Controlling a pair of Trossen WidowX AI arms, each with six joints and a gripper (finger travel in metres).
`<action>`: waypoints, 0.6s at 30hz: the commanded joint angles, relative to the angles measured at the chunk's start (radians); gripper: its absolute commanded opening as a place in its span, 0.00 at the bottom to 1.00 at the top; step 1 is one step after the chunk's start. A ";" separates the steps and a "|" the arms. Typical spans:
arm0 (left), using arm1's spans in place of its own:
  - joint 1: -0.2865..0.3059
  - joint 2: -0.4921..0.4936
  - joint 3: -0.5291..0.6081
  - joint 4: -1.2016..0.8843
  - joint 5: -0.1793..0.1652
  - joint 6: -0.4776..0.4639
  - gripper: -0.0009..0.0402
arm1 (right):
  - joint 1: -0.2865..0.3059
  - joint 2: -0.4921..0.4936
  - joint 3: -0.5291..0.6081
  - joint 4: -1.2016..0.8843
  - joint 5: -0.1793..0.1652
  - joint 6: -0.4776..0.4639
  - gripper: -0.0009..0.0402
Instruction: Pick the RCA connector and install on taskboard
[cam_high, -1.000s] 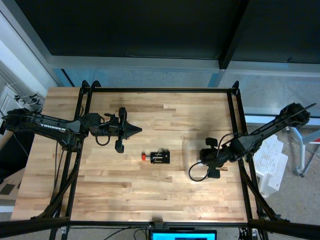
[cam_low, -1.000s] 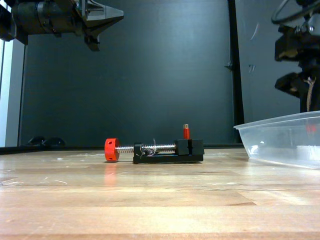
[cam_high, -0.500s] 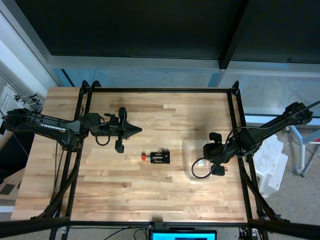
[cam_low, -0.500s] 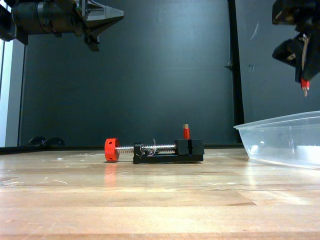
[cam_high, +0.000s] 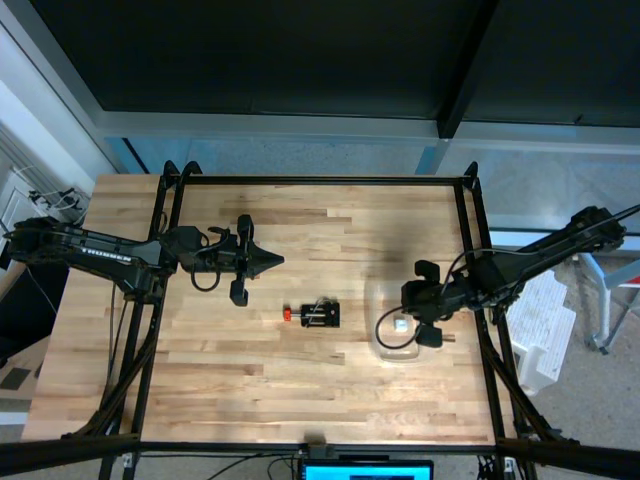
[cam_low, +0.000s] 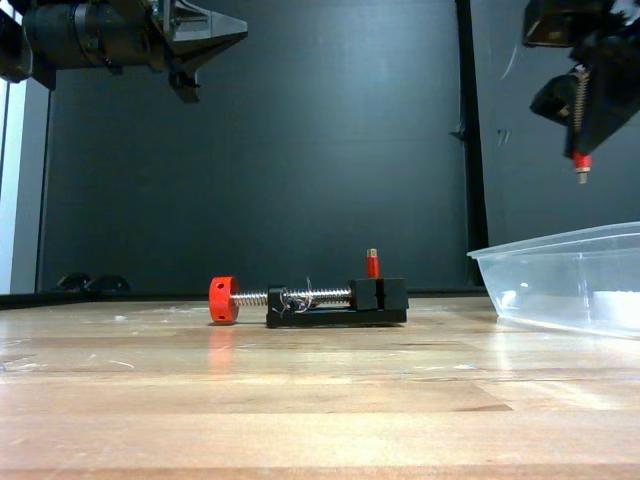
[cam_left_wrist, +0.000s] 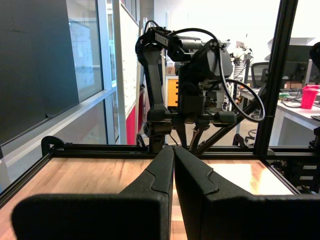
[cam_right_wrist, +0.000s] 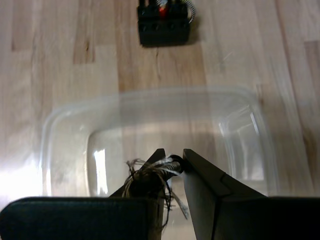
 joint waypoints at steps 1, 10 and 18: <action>0.000 0.000 0.000 0.000 0.000 0.000 0.02 | -0.022 0.035 0.023 0.026 -0.003 -0.017 0.02; 0.000 0.000 0.000 0.000 0.000 0.000 0.02 | -0.098 0.145 0.095 0.062 -0.045 -0.089 0.02; 0.000 0.000 0.000 0.000 0.000 0.000 0.02 | -0.139 0.260 0.161 0.126 -0.060 -0.141 0.02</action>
